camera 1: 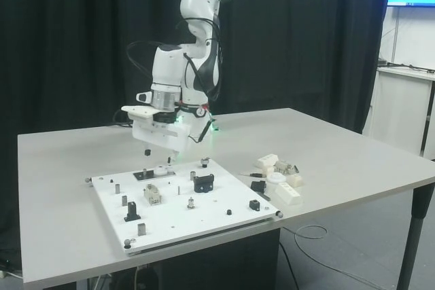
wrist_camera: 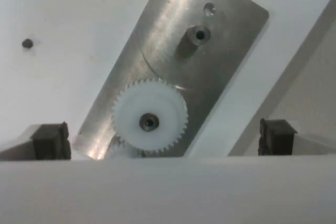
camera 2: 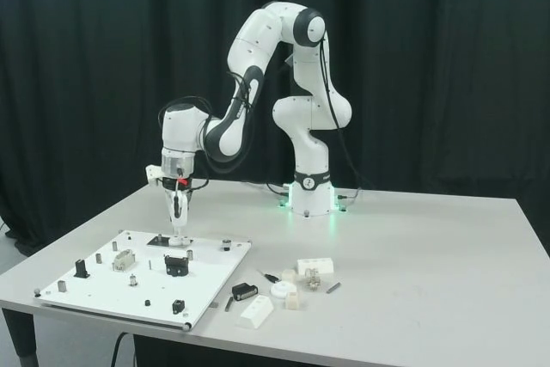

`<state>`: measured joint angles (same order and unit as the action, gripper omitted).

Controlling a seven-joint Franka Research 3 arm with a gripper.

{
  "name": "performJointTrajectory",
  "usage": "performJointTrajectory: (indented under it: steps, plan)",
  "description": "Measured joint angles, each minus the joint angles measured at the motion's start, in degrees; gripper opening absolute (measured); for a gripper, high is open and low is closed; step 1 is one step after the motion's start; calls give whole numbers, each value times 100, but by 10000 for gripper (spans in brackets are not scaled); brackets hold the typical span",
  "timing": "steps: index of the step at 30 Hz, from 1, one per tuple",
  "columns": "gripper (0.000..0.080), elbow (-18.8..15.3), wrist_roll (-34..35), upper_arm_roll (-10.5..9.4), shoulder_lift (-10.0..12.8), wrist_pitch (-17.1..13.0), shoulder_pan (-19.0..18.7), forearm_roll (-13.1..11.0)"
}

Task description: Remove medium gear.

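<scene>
gripper [wrist_camera: 163, 140] spread wide, holding nothing, hovering over white medium gear [wrist_camera: 150, 115] seated on its peg on grey metal plate [wrist_camera: 173, 56]; second peg [wrist_camera: 198, 36] bare.

White toothed medium gear [wrist_camera: 149, 121], flat on its peg, on grey metal plate [wrist_camera: 178, 61]
</scene>
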<state>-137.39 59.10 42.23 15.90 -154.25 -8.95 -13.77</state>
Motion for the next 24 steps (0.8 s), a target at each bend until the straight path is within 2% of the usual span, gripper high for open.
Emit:
performJointTrajectory:
  steps: [7,11,24]
  plan:
    - [800,40,-515,-39,141,-3,0,-503]
    - [800,40,-756,-49,180,-3,0,-681]
    - [800,39,-1074,-67,242,1,0,-780]
